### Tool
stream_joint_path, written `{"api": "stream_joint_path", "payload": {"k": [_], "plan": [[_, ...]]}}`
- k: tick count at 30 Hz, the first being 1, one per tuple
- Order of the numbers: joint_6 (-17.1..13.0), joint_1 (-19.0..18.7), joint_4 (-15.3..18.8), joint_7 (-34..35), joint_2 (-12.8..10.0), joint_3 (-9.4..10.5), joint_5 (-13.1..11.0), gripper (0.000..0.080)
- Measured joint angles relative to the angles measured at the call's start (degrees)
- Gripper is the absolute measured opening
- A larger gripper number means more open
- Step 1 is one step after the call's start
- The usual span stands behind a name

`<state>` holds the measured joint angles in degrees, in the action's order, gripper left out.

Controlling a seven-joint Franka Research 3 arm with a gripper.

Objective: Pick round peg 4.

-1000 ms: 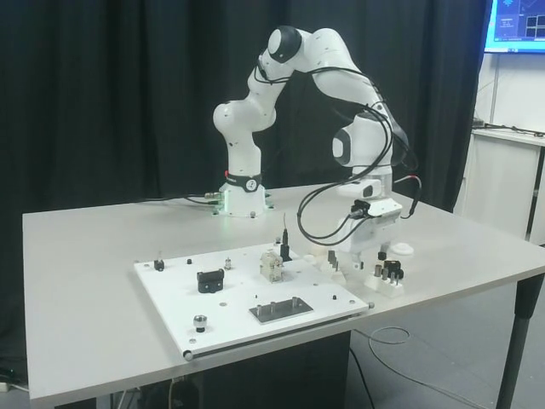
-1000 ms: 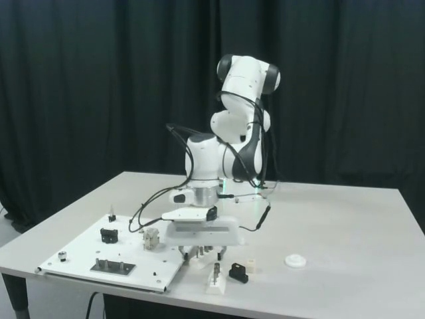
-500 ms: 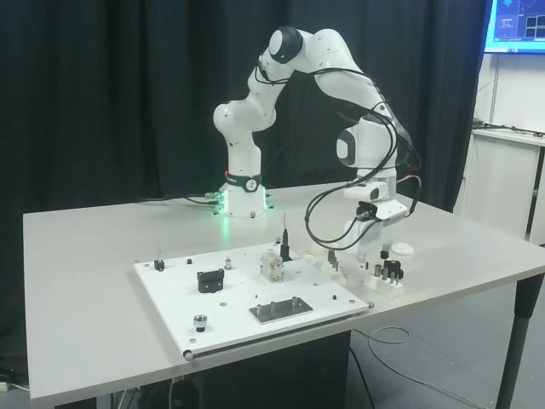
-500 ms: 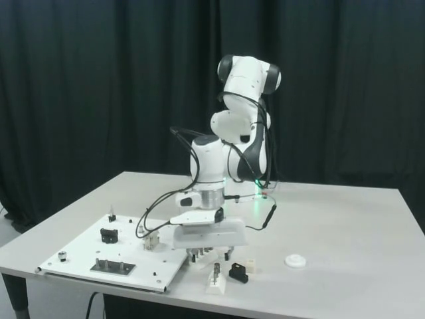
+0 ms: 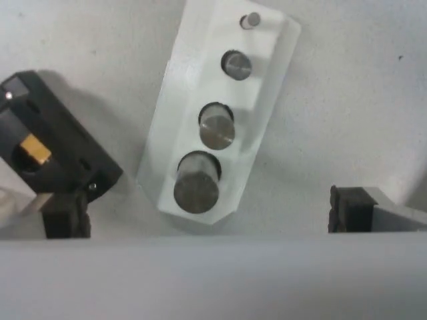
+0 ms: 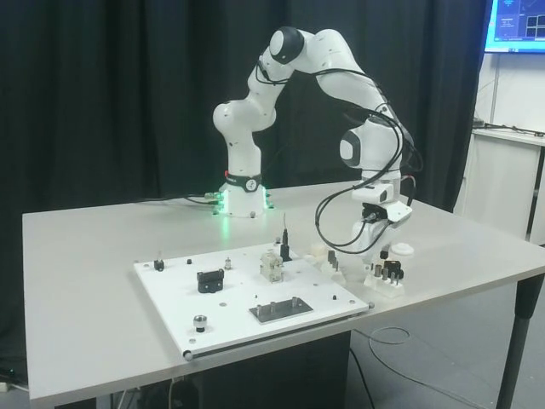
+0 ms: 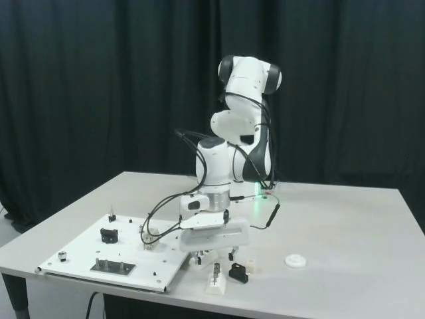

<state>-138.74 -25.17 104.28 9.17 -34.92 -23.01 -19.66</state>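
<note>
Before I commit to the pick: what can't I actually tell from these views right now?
- Which peg in the white holder is number 4: no labels show in the wrist view.
- Gripper fingertips: only the two black pads show in the wrist view; the rest is cut off by a grey band.
- Pegs in both room views: too small to separate in the holder.

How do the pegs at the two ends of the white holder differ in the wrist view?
The widest peg has a far broader round top than the thinnest peg. The widest sits at the holder's pointed end; the thinnest at its squarer end. Both are grey, round, standing in the same row.
</note>
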Motion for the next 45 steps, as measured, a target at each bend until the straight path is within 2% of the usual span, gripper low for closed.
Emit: {"api": "stream_joint_path", "payload": {"k": [11, 25, 31, 32, 37, 38, 43, 44, 45], "plan": [[0.0, 0.0, 0.1, -0.2, -0.4, 0.59, 2.3, 0.08], [0.0, 0.3, -0.1, -1.9, -1.9, 1.16, 2.3, 0.08], [-0.1, 1.3, -0.7, -1.9, -2.2, 2.45, 2.3, 0.08], [-0.1, 1.6, -0.9, -1.9, -2.3, 2.69, 2.3, 0.0701], [-0.1, 2.4, -1.5, -1.9, -2.4, 3.51, 2.3, 0.0701], [-0.1, 2.5, -1.6, -1.9, -2.4, 3.61, 2.3, 0.0513], [-0.1, 2.9, -2.1, -1.9, -2.4, 3.83, 2.3, 0.0513], [-0.1, 2.9, -2.1, -1.8, -2.4, 3.83, 2.3, 0.033], [-0.1, 3.0, -2.2, -1.8, -2.4, 3.83, 2.2, 0.033]]}}
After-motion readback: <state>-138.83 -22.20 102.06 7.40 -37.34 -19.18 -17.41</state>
